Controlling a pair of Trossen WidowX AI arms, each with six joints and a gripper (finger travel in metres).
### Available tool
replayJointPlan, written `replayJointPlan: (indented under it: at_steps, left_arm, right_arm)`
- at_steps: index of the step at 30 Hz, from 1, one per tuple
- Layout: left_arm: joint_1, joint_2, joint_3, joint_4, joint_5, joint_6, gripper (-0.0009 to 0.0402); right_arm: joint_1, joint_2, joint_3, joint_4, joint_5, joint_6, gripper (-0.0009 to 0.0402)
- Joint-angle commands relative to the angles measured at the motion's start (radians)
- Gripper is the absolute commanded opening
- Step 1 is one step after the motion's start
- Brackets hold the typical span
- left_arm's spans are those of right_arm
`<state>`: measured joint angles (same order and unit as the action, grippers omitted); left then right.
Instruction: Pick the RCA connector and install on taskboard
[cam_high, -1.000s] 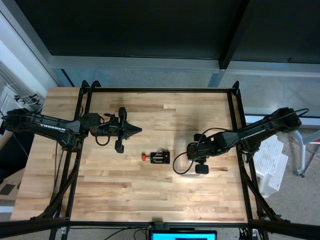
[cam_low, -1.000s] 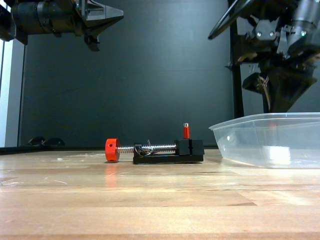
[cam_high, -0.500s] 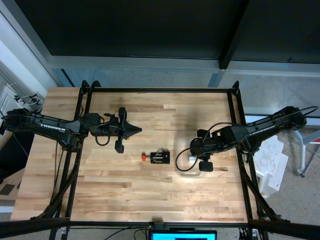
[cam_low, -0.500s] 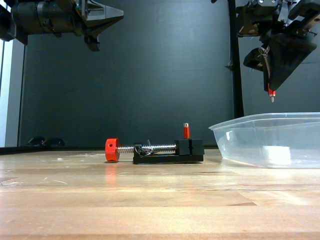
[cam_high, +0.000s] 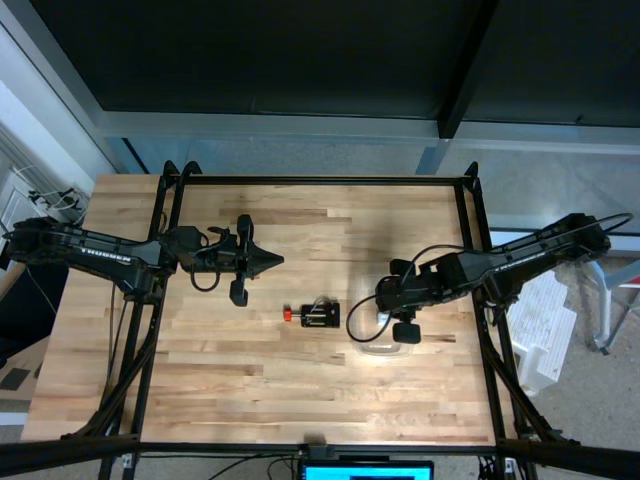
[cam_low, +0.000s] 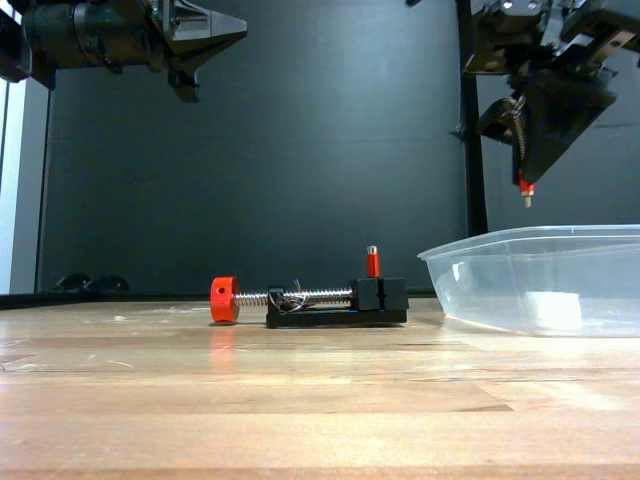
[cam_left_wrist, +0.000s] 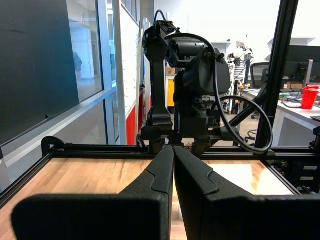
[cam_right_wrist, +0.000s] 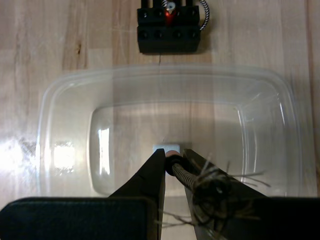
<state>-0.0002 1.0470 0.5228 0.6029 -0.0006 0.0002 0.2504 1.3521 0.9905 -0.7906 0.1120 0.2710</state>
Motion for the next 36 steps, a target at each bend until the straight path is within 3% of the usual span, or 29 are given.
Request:
replayJointPlan:
  at_steps: [1, 21, 36]
  left_arm:
    - [0.000, 0.000, 0.000, 0.000, 0.000, 0.000, 0.0000]
    - [0.000, 0.000, 0.000, 0.000, 0.000, 0.000, 0.0000]
    - [0.000, 0.000, 0.000, 0.000, 0.000, 0.000, 0.0000]
  right_arm:
    - [-0.011, 0.044, 0.035, 0.006, 0.000, -0.019, 0.0009]
    - [-0.055, 0.343, 0.299, 0.045, 0.000, -0.071, 0.0009]
    - [-0.076, 0.439, 0.362, 0.087, 0.000, -0.079, 0.0009]
